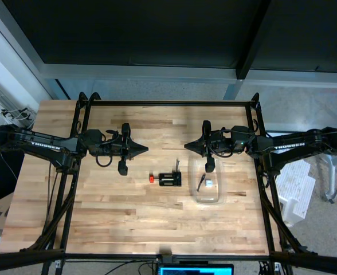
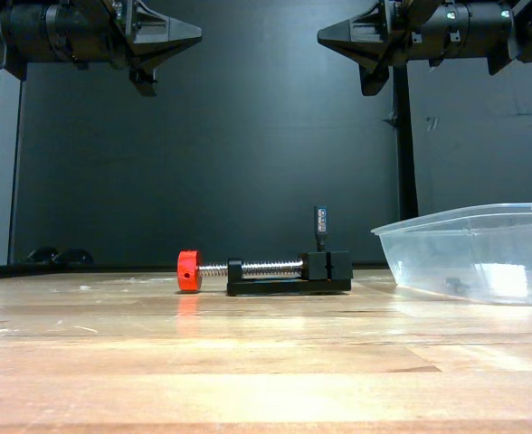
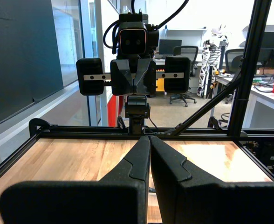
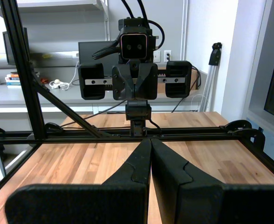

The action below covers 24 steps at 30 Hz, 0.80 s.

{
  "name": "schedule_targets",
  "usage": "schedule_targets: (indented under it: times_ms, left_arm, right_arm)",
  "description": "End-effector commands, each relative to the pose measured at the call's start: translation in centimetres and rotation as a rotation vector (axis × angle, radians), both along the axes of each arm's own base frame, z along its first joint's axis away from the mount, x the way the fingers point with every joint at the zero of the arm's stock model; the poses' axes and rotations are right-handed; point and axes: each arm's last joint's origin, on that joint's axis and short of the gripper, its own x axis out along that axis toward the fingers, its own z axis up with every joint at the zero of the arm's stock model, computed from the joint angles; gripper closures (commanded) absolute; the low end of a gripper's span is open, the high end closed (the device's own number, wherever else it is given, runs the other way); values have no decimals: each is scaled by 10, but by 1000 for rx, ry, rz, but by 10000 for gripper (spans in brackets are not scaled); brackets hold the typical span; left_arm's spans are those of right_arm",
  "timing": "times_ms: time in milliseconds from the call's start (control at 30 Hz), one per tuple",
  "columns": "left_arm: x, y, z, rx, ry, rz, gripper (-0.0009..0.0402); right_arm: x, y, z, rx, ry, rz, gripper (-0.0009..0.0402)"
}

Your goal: Remove the USB-C connector from taskboard and place in the container

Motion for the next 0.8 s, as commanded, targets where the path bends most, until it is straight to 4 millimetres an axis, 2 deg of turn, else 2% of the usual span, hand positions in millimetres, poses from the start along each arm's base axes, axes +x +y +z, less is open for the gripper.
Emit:
schedule_targets:
  times_ms: [33,800]
  left_arm:
    - [0,0,0,0,0,0,393]
    - [0,0,0,0,0,0,393]
  right_arm:
    - [0,0,0,1,2,-1,393]
    - [0,0,0,7,2,0,393]
